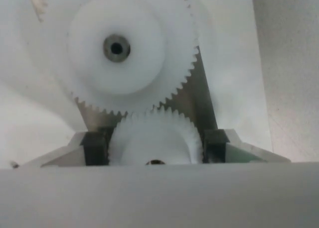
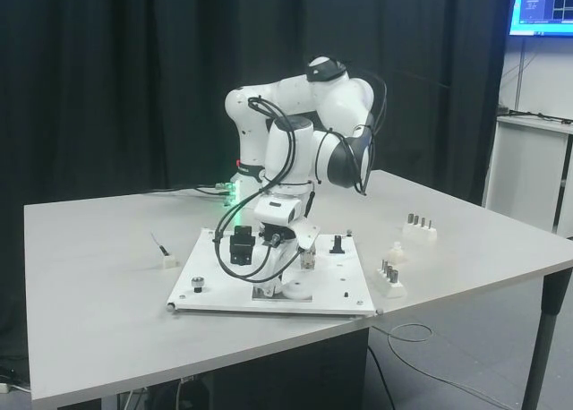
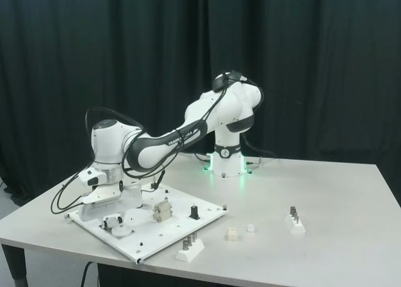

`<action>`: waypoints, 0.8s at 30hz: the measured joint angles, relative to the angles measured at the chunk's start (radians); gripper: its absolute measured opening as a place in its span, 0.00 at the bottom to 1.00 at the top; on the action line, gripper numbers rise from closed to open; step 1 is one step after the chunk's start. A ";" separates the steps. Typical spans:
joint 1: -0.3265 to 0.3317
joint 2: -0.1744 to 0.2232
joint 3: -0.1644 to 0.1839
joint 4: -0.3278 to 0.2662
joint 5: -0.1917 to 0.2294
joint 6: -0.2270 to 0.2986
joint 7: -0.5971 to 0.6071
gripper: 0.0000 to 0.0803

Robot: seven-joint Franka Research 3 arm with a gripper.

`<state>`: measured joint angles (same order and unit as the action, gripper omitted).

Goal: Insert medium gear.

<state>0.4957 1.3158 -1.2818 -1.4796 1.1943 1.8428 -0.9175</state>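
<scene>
The medium gear (image 1: 155, 138) is clamped by its toothed rim in the hand (image 1: 155, 149), its teeth beside the large gear (image 1: 119, 51). It is judged light, rigid, slippery; rim grip is advised.

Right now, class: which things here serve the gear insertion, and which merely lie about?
In use: medium gear, gripper holding it, large gear, white board.
Idle: pin blocks, small white parts.

Bright even room light on dark curtains; wrist close-up soft, perhaps overexposed; green base glow (image 3: 210, 168)
</scene>
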 joint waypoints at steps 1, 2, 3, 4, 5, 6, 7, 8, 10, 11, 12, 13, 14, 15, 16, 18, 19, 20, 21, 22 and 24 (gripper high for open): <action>0.000 0.000 0.002 -0.001 0.000 0.003 0.000 0.49; 0.000 0.000 0.004 -0.001 0.000 0.005 0.000 0.49; 0.000 0.000 0.006 -0.003 0.001 0.010 0.000 0.49; 0.000 0.000 0.009 -0.004 0.001 0.014 0.000 0.49; 0.000 0.000 0.012 -0.005 0.002 0.018 0.000 0.49; 0.000 0.000 0.014 -0.006 0.002 0.021 0.000 0.49; 0.000 0.000 0.014 -0.007 0.002 0.022 0.000 0.49; 0.000 0.000 0.014 -0.007 0.002 0.022 0.000 0.49; 0.000 -0.001 0.014 -0.007 0.003 0.022 0.000 0.49; 0.000 -0.001 0.014 -0.007 0.003 0.022 0.000 0.49; 0.000 -0.001 0.014 -0.007 0.003 0.022 0.000 0.49; 0.000 -0.001 0.014 -0.007 0.003 0.022 0.000 0.49; 0.000 -0.001 0.014 -0.007 0.003 0.022 0.000 0.49; 0.000 -0.001 0.014 -0.007 0.003 0.022 0.000 0.49; 0.000 -0.001 0.014 -0.007 0.003 0.022 0.000 0.49; 0.001 -0.001 0.014 -0.007 0.003 0.022 0.000 0.49; 0.001 -0.001 0.014 -0.008 0.003 0.022 0.000 0.49; 0.001 -0.001 0.014 -0.008 0.003 0.022 0.000 0.49; 0.001 -0.001 0.014 -0.008 0.003 0.022 0.001 0.49; 0.001 -0.001 0.014 -0.008 0.003 0.022 0.001 0.49; 0.001 -0.001 0.013 -0.008 0.003 0.022 0.002 0.49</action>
<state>0.4969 1.3147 -1.2684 -1.4878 1.1976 1.8646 -0.9153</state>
